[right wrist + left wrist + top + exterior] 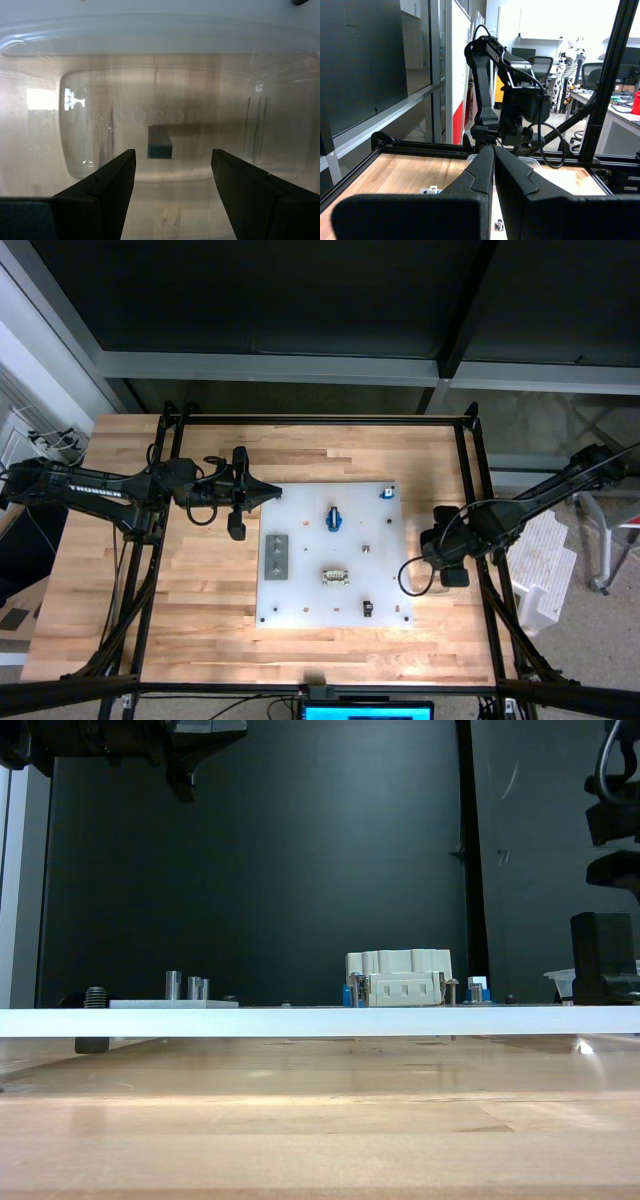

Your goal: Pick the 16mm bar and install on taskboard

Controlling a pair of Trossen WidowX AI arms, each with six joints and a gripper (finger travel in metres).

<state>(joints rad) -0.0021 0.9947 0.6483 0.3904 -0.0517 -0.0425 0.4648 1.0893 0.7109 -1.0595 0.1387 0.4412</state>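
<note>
The 16mm bar [160, 142], a short grey piece seen end-on, lies free on the floor of a clear plastic tray [280, 90]. My right gripper [172, 156] hangs open above it, pointing down into the tray, with the bar ahead of the gap between its fingers [112, 180]. In the high view the right gripper [441, 558] sits just past the right edge of the white taskboard [300, 600]. My left gripper [270, 493] is shut on nothing, level above the board's far left corner; its fingers [482, 172] press together.
On the board sit a grey block with pegs [275, 558], a blue knob [334, 519], a beige connector [336, 578] and small fittings. Black frame rails [470, 470] run along both table sides. A white rack [545, 570] stands beyond the right edge.
</note>
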